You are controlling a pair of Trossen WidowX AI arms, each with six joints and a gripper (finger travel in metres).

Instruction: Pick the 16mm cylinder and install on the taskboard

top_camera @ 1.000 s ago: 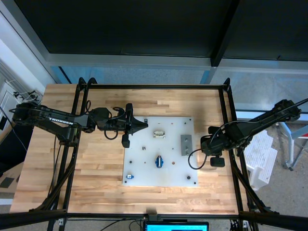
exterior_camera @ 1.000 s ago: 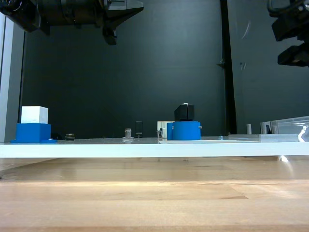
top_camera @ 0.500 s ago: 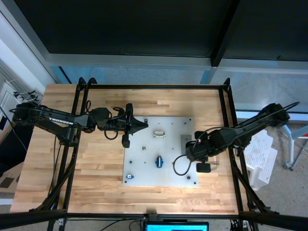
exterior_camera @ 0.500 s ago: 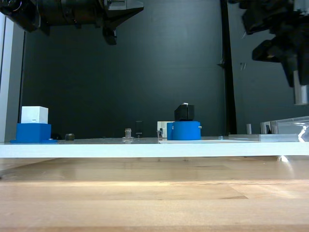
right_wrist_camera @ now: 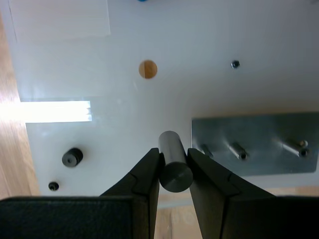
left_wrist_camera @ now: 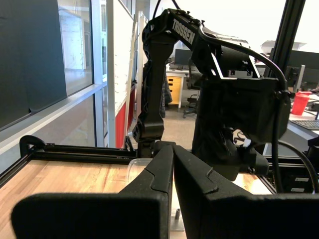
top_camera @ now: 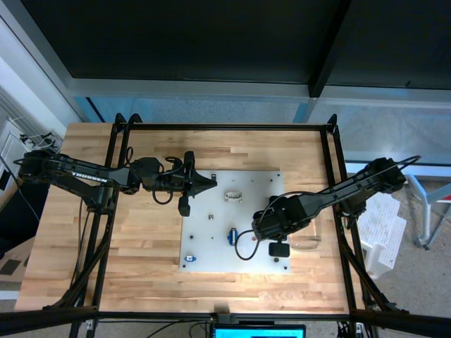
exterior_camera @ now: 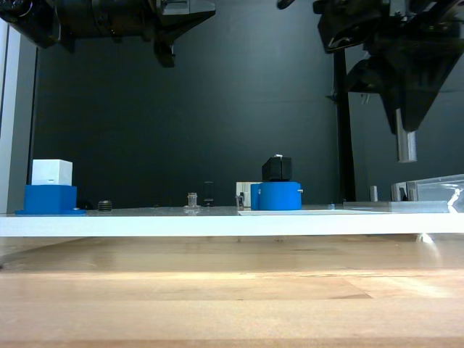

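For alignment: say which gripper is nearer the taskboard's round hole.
Right. The right gripper, holding the 16mm cylinder, hangs near the round hole; the left gripper hovers at the far left corner of the taskboard.

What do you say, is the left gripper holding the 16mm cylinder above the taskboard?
No: the right gripper holds the 16mm cylinder above the taskboard, as the right wrist view shows. The left gripper hangs shut by the board's far-left corner.

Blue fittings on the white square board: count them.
2 fittings: one central, near the right gripper clamping the silvery cylinder; one near-left corner. Left gripper, shut, above board's far-left corner.
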